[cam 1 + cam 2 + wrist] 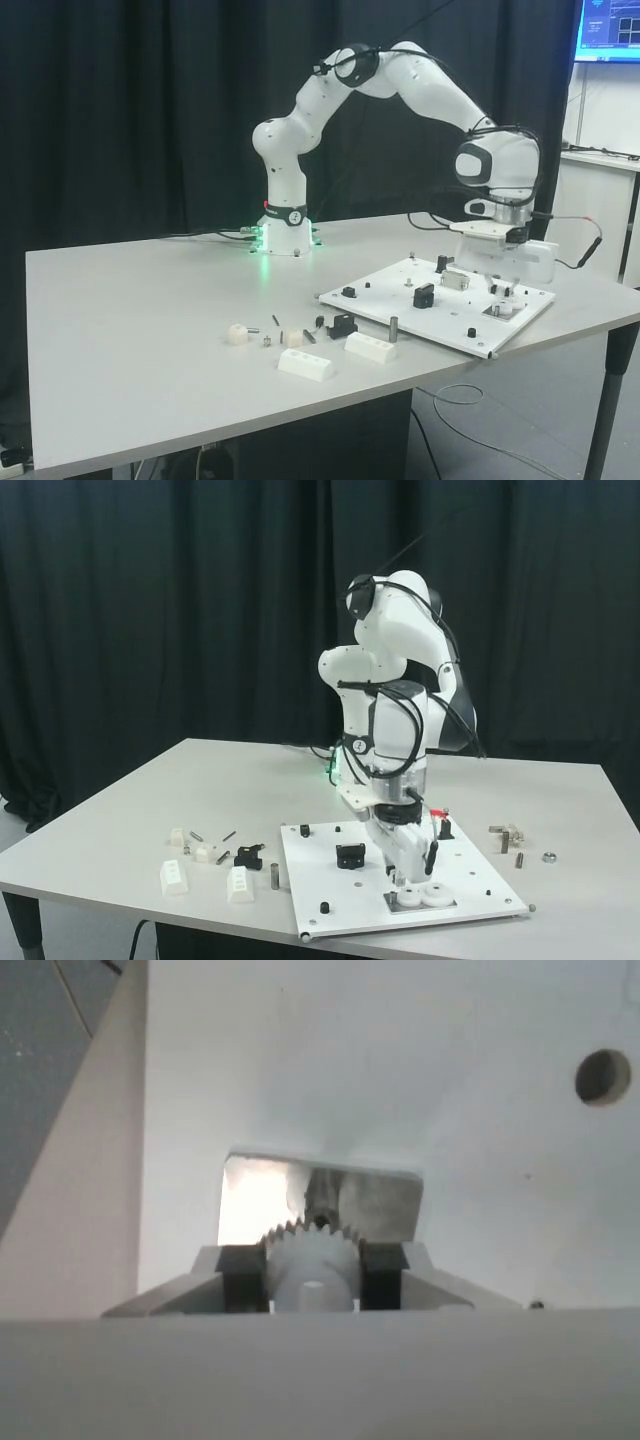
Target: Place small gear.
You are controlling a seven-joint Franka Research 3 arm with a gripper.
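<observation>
Loose white blocks [175, 876] lie on the grey tabletop [120, 820]; the white assembly board [330, 885] sits beside them; above its metal plate [320, 1200], the claw [313, 1278] is closed on the small gear [311, 1260]; a second white gear [437, 895] rests on the board.

A robotics lab: black curtains [150, 610], bolted white arm [400, 80], grey table [130, 310].

First room view looks across the grey counter [130, 310] from one corner, the white arm [400, 85] at mid-distance. Second room view faces the arm [395, 710] head-on; both share the white board [440, 305]. Wrist view peers close past the end effector [312, 1275].
</observation>
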